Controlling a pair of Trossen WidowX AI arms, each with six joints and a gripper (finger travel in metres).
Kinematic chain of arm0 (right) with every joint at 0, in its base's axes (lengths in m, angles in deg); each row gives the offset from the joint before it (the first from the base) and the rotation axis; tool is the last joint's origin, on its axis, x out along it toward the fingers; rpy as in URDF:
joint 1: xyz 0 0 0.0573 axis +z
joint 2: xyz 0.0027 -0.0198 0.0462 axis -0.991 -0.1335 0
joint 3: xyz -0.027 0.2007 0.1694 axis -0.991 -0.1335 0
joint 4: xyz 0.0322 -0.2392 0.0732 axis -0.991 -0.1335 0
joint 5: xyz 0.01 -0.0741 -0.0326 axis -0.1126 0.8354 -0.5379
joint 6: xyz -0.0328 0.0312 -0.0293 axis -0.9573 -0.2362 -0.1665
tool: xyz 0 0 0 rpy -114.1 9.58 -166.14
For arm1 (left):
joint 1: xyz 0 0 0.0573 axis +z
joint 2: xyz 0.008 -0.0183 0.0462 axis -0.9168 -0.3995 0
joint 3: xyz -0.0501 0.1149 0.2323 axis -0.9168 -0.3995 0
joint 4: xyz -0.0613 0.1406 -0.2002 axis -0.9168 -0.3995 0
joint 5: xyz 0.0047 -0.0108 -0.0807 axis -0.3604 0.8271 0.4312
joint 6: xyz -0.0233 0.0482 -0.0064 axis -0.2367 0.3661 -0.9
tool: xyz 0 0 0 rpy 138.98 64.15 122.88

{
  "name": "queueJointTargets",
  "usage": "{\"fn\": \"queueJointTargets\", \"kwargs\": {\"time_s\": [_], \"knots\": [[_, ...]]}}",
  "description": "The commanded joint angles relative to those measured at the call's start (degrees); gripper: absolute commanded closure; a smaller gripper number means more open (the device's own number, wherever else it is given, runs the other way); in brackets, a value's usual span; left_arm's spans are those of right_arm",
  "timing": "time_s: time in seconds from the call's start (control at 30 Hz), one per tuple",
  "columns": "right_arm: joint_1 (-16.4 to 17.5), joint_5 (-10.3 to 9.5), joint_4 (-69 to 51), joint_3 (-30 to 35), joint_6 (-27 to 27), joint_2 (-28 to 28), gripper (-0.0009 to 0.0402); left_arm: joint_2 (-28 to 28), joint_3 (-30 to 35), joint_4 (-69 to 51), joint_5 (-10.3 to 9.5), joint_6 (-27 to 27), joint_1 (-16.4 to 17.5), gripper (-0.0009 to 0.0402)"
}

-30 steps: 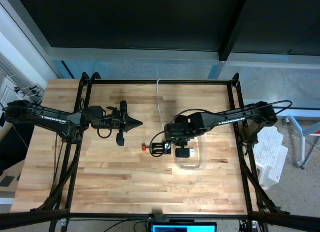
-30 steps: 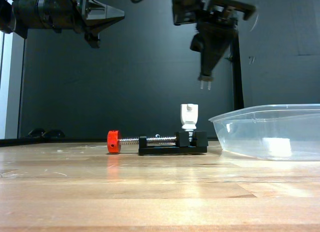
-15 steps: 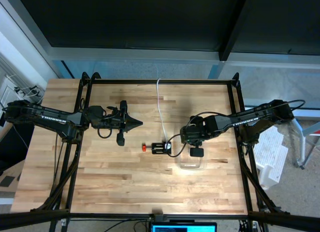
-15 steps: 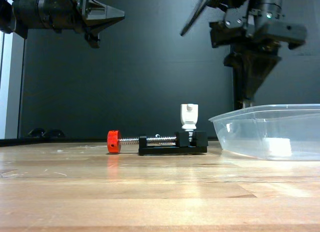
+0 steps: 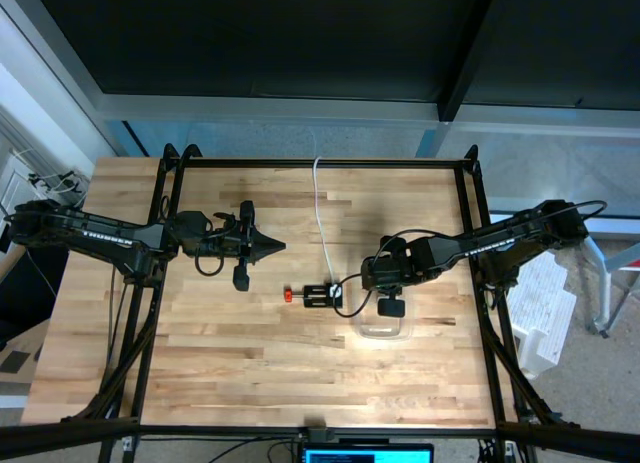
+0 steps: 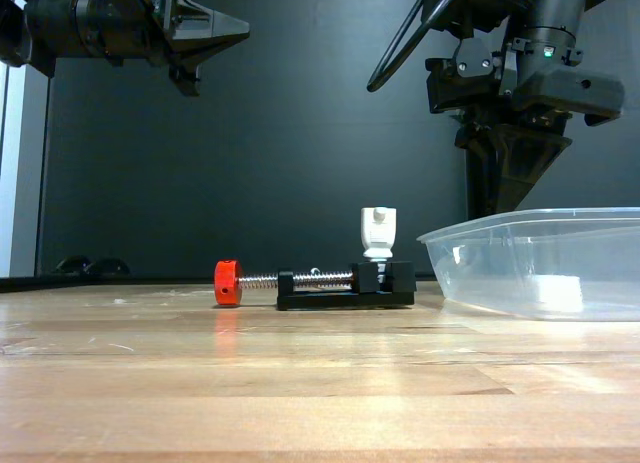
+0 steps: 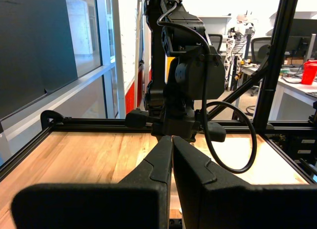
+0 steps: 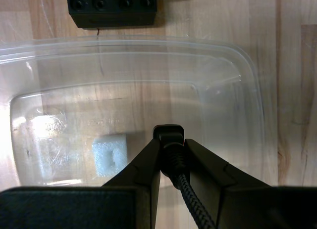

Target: Remove the power plug from the receptacle and place in the container

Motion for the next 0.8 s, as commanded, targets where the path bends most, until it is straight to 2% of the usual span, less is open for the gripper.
{"fn": "queueJointTargets", "kwargs": {"time_s": [0.03, 0.47, 0.63, 0.8], "knots": [[0.1, -0.07, 0.0, 0.0, 0.0, -0.3, 0.0314, 0.0, 0.0, 0.0, 0.0, 0.0, 0.0, 0.0393], [0.2, -0.07, 0.0, 0.0, 0.9, 0.5, 0.0184, 0.0, 0.0, 0.0, 0.0, 0.0, 0.0, 0.0393], [0.3, -0.07, -0.1, 0.0, 0.9, 1.5, 0.0164, 0.0, 0.0, 0.0, 0.0, 0.0, 0.0, 0.0393], [0.3, -0.09, -0.3, 0.0, 0.9, 2.0, 0.017, 0.0, 0.0, 0.0, -0.02, 0.0, 0.0, 0.0393]]}}
